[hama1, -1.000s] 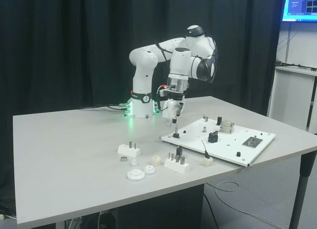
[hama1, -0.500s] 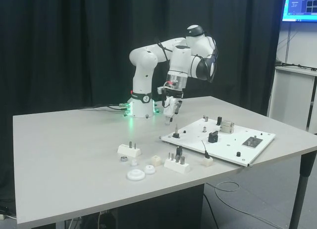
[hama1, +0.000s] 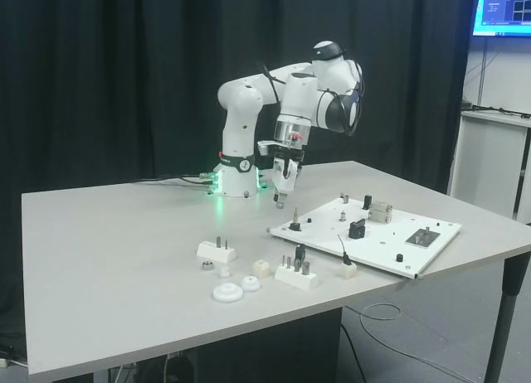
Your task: Pick USB.
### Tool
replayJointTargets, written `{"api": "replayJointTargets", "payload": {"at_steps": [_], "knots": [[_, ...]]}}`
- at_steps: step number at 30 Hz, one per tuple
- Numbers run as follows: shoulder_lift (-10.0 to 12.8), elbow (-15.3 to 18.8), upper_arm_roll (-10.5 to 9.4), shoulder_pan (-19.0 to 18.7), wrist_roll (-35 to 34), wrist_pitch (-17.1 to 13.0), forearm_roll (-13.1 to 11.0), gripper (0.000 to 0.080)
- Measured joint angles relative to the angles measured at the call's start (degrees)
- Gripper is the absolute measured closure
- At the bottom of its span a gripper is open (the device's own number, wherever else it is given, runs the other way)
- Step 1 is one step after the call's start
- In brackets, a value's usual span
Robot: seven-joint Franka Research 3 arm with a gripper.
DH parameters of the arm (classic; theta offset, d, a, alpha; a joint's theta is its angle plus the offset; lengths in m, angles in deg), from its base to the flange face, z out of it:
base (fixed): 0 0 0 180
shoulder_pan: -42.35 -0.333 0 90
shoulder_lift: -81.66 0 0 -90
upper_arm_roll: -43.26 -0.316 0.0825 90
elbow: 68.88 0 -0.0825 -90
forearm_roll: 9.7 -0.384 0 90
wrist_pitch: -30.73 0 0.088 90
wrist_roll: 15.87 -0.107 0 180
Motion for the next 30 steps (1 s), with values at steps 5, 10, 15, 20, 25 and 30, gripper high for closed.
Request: {"api": "replayJointTargets", "payload": {"at_steps": [5, 10, 15, 20, 25, 30], "knots": [[-0.49, -0.46, 0.0, 0.91, 5.24, -0.13, -0.04, 0.0003], [-0.75, -0.97, 0.0, 1.81, 9.88, -0.13, -0.24, 0.0003], [-0.86, -1.41, -0.02, 2.64, 14.9, -0.12, -0.68, 0.0003], [-0.91, -1.73, -0.02, 3.43, 21.19, -0.1, -1.71, 0.0003], [-0.91, -2.32, -0.08, 4.38, 28.74, -0.03, -2.97, 0.0003], [-0.91, -3.24, -0.17, 5.51, 34.47, 0.31, -4.38, 0.0003]]}}
